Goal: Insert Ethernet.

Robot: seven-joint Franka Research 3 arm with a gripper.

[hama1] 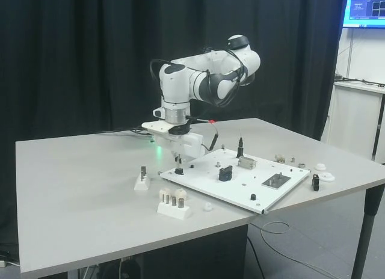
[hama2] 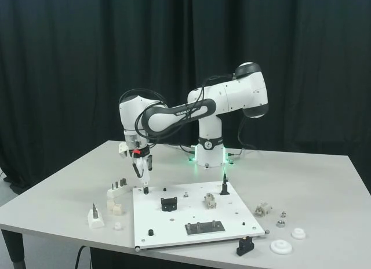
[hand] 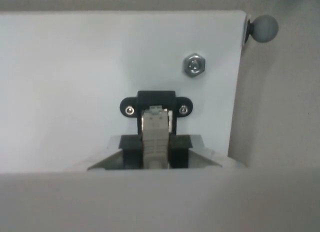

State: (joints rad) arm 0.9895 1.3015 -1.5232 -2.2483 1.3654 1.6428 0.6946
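White board (hama2: 191,225) lies flat on the grey surface (hama1: 72,189), and our hand (hand: 155,159) hangs over its corner nearest the arm's reach, fingers pointing straight down. Between our fingertips we hold the Ethernet plug (hand: 154,129), our fingers closed against its sides. In the wrist view the plug's tip sits at the mouth of the black Ethernet socket (hand: 156,103), which is fixed to the board by two small screws, one on each ear. We cannot tell whether the plug is seated or only touching the opening. From the second room view the hand (hama2: 142,167) stands just above the same black socket (hama2: 145,190) at the board's edge.

Just beyond the socket from our hand, a grey hex nut (hand: 194,65) is set into the board. Farther out, off the board's corner, we see a grey ball-headed peg (hand: 264,28). Well away from the hand, farther along the board, stands a black block (hama2: 168,204), and beside the board a white holder (hama1: 174,205) carries short grey pegs.
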